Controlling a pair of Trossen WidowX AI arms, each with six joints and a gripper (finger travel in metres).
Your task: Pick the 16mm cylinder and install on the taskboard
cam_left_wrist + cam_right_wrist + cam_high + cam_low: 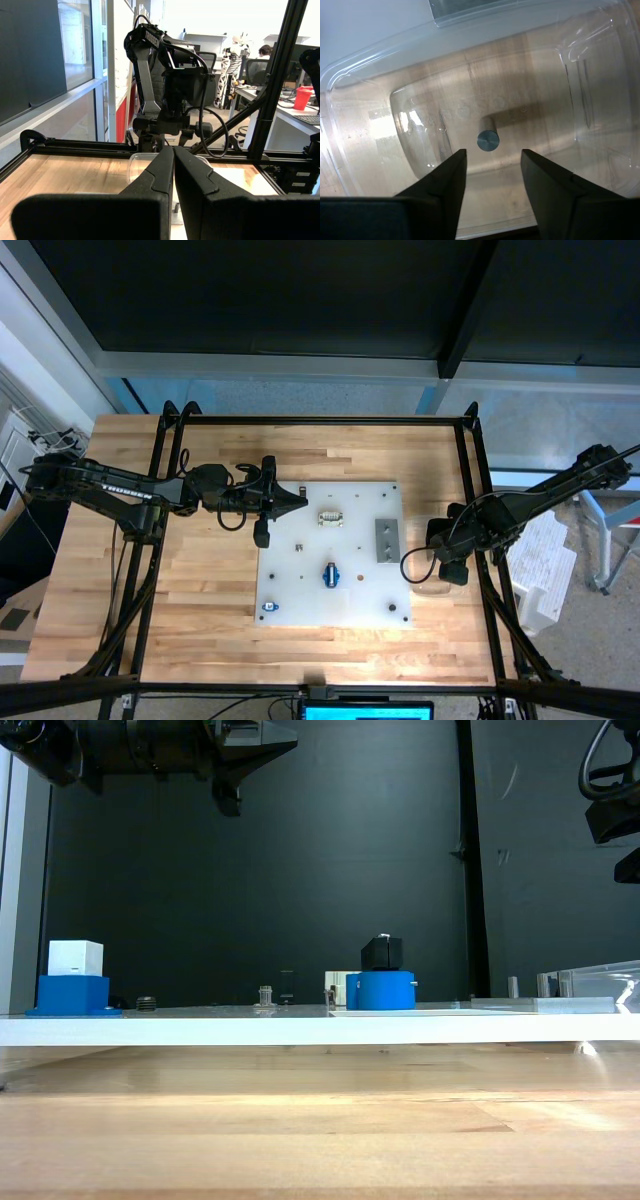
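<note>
The 16mm cylinder (488,138), a small silver-grey peg, sits inside a clear plastic tray (365,90) with its round end facing the right wrist camera. My right gripper (492,151) hangs open just above it, one finger on either side, not touching it. In the high view the right gripper (437,537) is just off the right edge of the white taskboard (300,585). My left gripper (298,500) is shut on nothing and hovers high over the board's far-left edge. It also shows in the low view, left gripper (285,738).
The board carries a grey metal block (387,540), a blue connector (331,575), a beige connector (330,517) and a small blue part (268,608). Black frame rails (480,500) run along the table's sides. The tray's rim (590,982) shows right of the board.
</note>
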